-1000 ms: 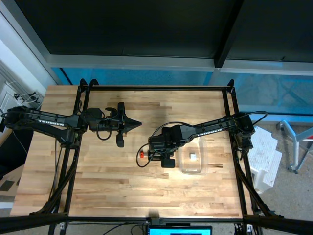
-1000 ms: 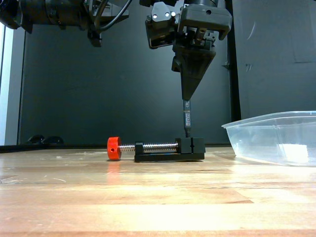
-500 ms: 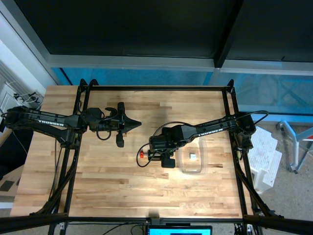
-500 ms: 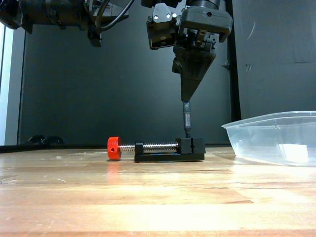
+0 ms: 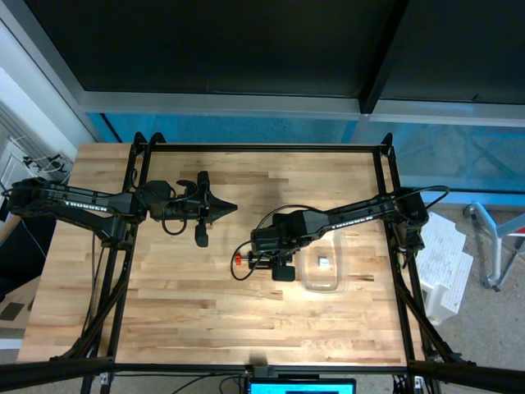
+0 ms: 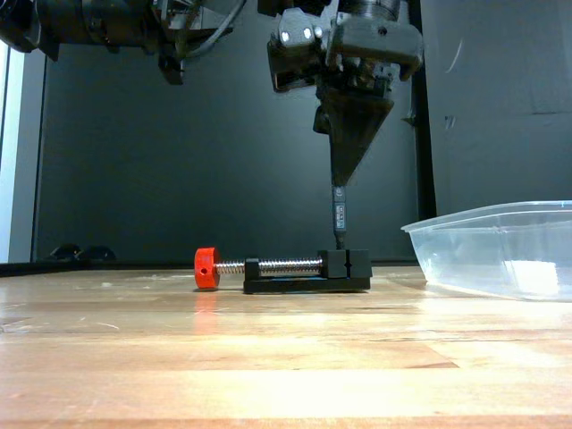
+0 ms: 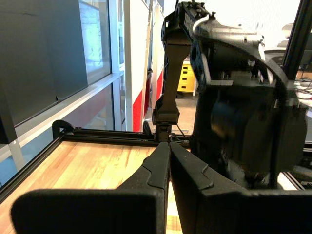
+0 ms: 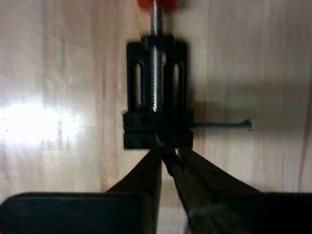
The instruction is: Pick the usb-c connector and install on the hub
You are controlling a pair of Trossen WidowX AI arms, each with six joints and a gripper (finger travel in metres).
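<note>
The right gripper (image 6: 337,181) is hanging point-down over the middle of the pale wooden table (image 6: 268,357), its narrow fingers pinching the top of the tiny dark stubby usb-c connector (image 6: 338,216). The connector is standing upright, long axis vertical, straight beneath the fingertips. Directly under it the small black rectangular hub (image 6: 308,268) is lying flat on the wood, its long axis running across the low view. Its orange-red knob (image 6: 206,267) is pointing toward the left arm's side, with a bare threaded screw (image 6: 284,265) between knob and end block. The plug's lower tip is meeting the top of that end block, the end away from the knob. Whether it is already entering a socket or only resting on the surface, I cannot tell. The coming move looks to be a straight downward press along the plug's own axis, so any tilt is likely to jam it. The right wrist view is showing the fingertips (image 8: 168,157) lined up on the block's edge. The left gripper (image 5: 234,207) is parked well apart toward the far left, fingers (image 7: 158,165) closed together on nothing — the right arm is plainly the nearer one. A clear plastic tray (image 6: 483,222) is sitting just beside the hub, holding a small pale grey square piece (image 5: 324,262).
</note>
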